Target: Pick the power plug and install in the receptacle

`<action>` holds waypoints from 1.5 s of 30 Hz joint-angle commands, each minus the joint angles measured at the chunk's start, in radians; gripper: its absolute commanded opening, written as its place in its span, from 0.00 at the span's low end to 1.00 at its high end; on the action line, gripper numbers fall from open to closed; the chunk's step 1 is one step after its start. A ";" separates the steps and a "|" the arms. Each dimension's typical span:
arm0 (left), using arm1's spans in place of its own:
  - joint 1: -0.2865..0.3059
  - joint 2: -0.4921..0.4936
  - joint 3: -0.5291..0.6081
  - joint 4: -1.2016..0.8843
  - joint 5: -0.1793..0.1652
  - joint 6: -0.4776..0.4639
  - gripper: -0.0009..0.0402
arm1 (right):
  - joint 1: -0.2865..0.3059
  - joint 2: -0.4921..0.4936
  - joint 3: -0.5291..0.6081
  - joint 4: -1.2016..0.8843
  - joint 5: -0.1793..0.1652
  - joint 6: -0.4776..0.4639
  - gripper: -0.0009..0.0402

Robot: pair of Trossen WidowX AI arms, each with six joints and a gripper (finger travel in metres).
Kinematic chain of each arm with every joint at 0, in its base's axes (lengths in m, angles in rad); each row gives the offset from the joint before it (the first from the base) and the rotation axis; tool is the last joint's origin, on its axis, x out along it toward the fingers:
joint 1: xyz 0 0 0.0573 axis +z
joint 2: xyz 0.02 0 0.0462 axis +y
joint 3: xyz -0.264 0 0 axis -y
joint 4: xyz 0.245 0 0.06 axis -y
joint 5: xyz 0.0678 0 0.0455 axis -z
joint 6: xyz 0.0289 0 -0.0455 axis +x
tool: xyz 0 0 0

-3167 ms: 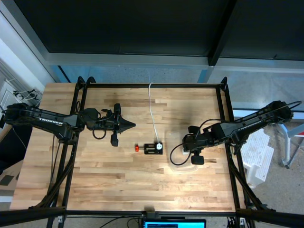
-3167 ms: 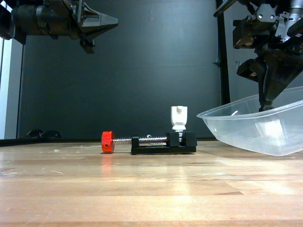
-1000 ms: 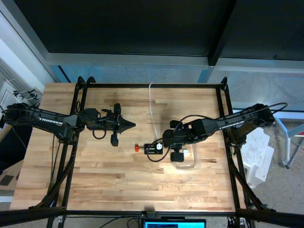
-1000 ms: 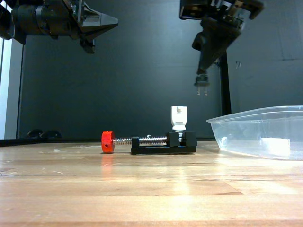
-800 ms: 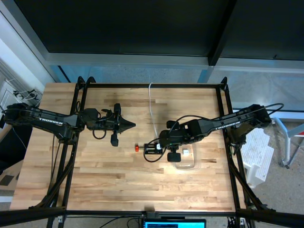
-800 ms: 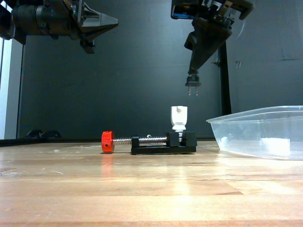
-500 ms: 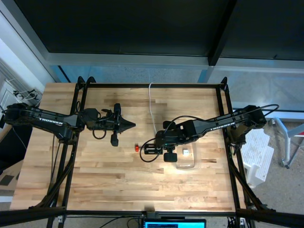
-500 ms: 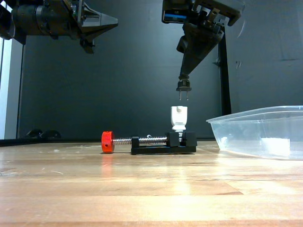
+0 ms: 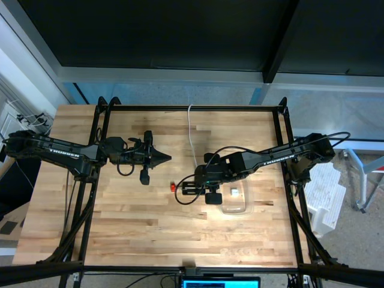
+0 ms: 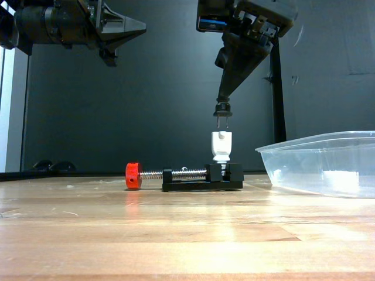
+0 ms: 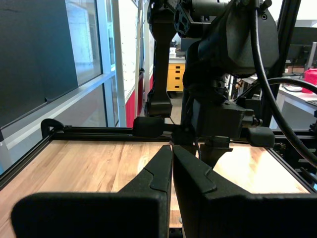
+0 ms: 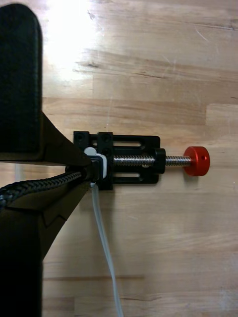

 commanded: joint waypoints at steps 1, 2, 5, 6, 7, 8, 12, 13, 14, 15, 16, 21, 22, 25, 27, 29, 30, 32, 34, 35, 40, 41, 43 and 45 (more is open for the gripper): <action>0.000 0.000 0.000 0.000 0.000 0.000 0.02 | -0.002 0.000 -0.001 0.002 0.005 -0.006 0.02; 0.000 0.000 0.000 0.000 0.000 0.000 0.02 | -0.002 0.000 -0.001 0.002 0.011 -0.006 0.02; 0.000 0.000 0.000 0.000 0.000 0.000 0.02 | -0.004 0.000 -0.003 0.000 0.008 -0.006 0.02; 0.000 0.000 0.000 0.000 0.000 0.000 0.02 | -0.004 0.000 -0.003 0.000 0.008 -0.006 0.02; 0.000 0.000 0.000 0.000 0.000 0.000 0.02 | -0.004 0.000 -0.003 0.000 0.008 -0.006 0.02; 0.000 0.000 0.000 0.000 0.000 0.000 0.02 | -0.005 0.000 -0.003 0.000 0.005 -0.006 0.02; 0.000 0.000 0.000 0.000 0.000 0.000 0.02 | -0.005 0.000 -0.005 0.000 0.000 -0.007 0.02; 0.000 0.000 0.000 0.000 0.000 0.000 0.02 | -0.006 0.000 -0.005 0.001 0.000 -0.007 0.02; 0.000 0.000 0.000 0.000 0.000 0.000 0.02 | -0.006 0.000 -0.005 0.001 -0.001 -0.007 0.02; 0.000 0.000 0.000 0.000 0.000 0.000 0.02 | -0.006 0.000 -0.005 0.002 -0.001 -0.007 0.02; 0.000 0.000 0.000 0.000 0.000 0.000 0.02 | -0.006 0.000 -0.005 0.002 0.000 -0.007 0.02; 0.000 0.000 0.000 0.000 0.000 0.000 0.02 | -0.006 0.000 -0.012 0.011 -0.004 -0.007 0.02; 0.000 0.000 0.000 0.000 0.000 0.000 0.02 | -0.006 0.000 -0.013 0.011 -0.004 -0.006 0.02; 0.000 0.000 0.000 0.000 0.000 0.000 0.02 | -0.006 0.000 -0.018 0.017 -0.005 -0.007 0.02; 0.000 0.000 0.000 0.000 0.000 0.000 0.02 | -0.006 0.000 -0.020 0.021 -0.009 -0.007 0.02; 0.000 0.000 0.000 0.000 0.000 0.000 0.02 | -0.006 0.000 -0.022 0.023 -0.009 -0.007 0.02; 0.000 0.000 0.000 0.000 0.000 0.000 0.02 | -0.006 0.000 -0.023 0.024 -0.009 -0.007 0.02; 0.000 0.000 0.000 0.000 0.000 0.000 0.02 | -0.006 0.000 -0.024 0.027 -0.009 -0.007 0.02; 0.000 0.000 0.000 0.000 0.000 0.000 0.02 | -0.006 0.000 -0.027 0.032 -0.010 -0.007 0.02; 0.000 0.000 0.000 0.000 0.000 0.000 0.02 | -0.006 0.000 -0.029 0.035 -0.010 -0.007 0.02; 0.000 0.000 0.000 0.000 0.000 0.000 0.02 | -0.006 0.000 -0.043 0.051 -0.011 -0.006 0.02; 0.000 0.000 0.000 0.000 0.000 0.000 0.02 | -0.006 0.000 -0.046 0.055 -0.011 -0.006 0.02; 0.000 0.000 0.000 0.000 0.000 0.000 0.02 | -0.006 0.000 -0.051 0.057 -0.011 -0.006 0.02; 0.000 0.000 0.000 0.000 0.000 0.000 0.02 | -0.006 0.000 -0.056 0.060 -0.011 -0.006 0.02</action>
